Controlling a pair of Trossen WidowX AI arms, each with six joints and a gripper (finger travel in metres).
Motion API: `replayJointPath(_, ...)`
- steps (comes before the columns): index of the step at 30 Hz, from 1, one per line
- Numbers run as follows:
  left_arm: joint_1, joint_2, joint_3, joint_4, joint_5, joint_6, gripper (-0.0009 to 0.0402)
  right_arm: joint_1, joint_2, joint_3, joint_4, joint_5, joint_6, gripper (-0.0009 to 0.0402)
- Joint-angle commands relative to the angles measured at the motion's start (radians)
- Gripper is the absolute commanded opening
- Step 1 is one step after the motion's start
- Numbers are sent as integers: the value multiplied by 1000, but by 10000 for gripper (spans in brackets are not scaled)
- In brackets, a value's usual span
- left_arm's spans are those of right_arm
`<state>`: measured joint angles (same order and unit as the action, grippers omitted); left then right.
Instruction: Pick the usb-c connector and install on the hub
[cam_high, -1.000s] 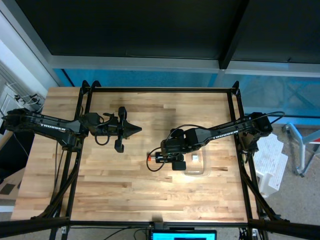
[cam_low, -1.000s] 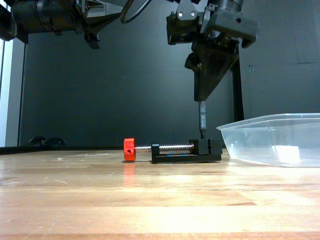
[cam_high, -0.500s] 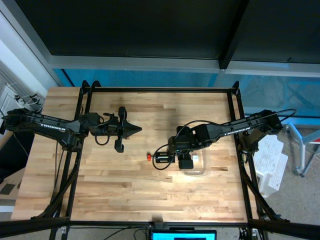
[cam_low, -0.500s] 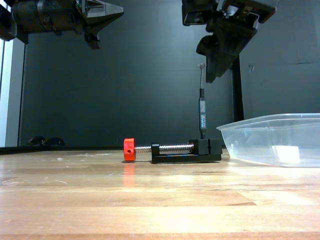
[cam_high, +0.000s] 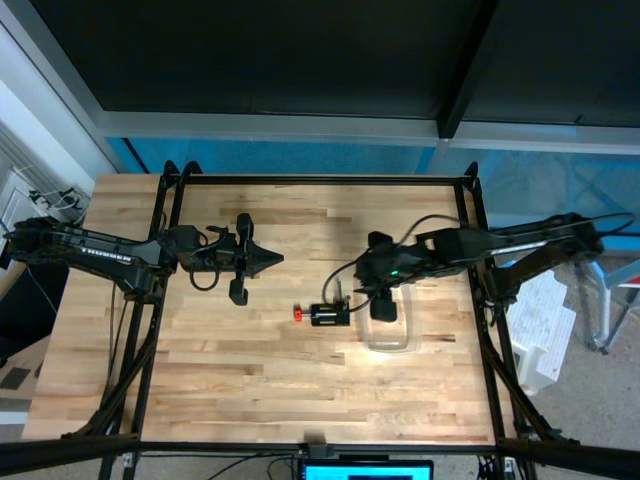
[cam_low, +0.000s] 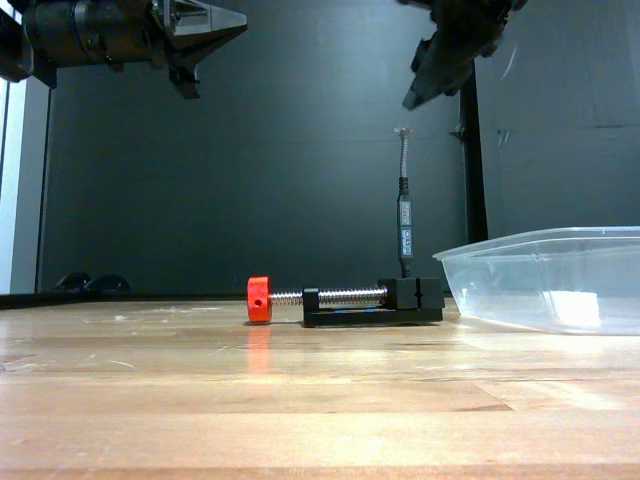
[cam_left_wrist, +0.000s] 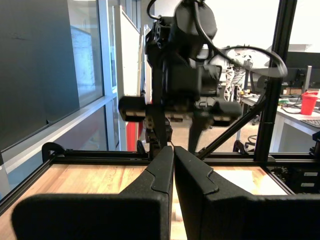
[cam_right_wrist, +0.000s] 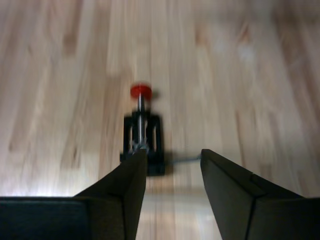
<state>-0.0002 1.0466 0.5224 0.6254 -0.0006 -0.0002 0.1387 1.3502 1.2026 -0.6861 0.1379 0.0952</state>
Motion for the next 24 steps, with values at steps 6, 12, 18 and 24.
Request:
replayJointPath(6, 0, 0, 0, 0, 0, 0, 0, -27, -226, -242, 353, 1, -24, 72)
replayJointPath(12, 0, 0, 0, 0, 0, 0, 0, -53, -340, -384, 596, 1, -52, 9)
replayJointPath(18, 0, 0, 0, 0, 0, 0, 0, -77, -426, -517, 826, -2, -62, 3)
replayJointPath(24, 0, 0, 0, 0, 0, 0, 0, -105, -471, -597, 951, -10, -74, 1)
